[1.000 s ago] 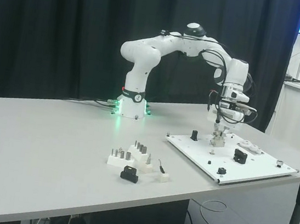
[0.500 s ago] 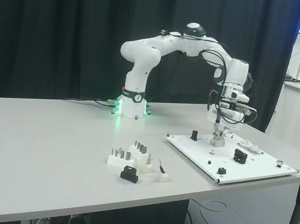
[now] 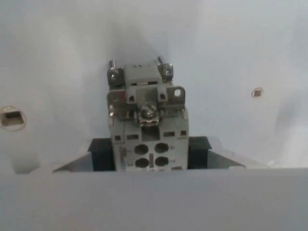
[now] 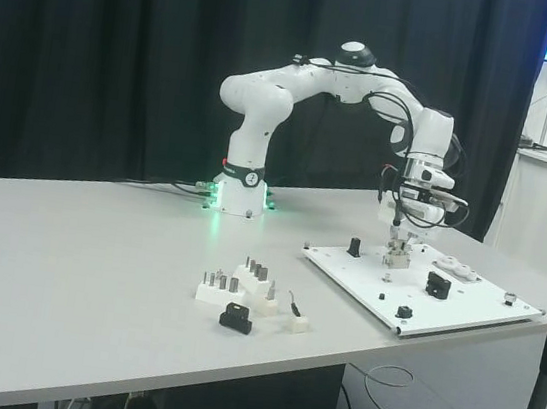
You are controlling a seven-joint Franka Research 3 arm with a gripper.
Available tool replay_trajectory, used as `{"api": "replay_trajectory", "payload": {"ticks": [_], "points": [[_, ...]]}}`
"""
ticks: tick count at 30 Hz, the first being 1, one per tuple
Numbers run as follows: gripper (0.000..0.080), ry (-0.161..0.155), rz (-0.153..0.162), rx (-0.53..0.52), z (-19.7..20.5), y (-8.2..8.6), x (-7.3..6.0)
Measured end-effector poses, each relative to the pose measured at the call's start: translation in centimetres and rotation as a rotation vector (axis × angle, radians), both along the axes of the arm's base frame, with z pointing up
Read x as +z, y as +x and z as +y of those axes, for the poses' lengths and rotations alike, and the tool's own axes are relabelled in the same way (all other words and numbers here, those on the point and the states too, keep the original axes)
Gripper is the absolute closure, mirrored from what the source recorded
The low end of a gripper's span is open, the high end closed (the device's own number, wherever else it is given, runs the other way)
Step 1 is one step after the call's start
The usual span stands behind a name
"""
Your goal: Insert waterproof.
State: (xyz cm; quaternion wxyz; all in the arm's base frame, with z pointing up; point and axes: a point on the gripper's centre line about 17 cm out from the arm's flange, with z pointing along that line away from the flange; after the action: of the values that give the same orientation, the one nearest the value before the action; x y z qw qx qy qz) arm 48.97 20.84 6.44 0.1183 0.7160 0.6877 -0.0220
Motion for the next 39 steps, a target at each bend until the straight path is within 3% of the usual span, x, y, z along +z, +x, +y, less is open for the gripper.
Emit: {"api": "replay_trajectory", "payload": {"ticks": [16,17,23,24,31,39], "points": [[0.0463,0.003,0.009,0.022,1.0,0.0,-0.1],[0.0170,0.004,0.008,0.022,1.1,0.0,-0.1],[0.0170,0.007,0.003,0.001,1.2,0.0,0.0],[0.0038,0.007,0.001,-0.005,1.2,0.0,0.0],[0.0010,0.005,-0.011,-0.087,1.0,0.2,0.9],[0.0004,0.001,-0.031,-0.247,0.7,0.3,3.0]]}}
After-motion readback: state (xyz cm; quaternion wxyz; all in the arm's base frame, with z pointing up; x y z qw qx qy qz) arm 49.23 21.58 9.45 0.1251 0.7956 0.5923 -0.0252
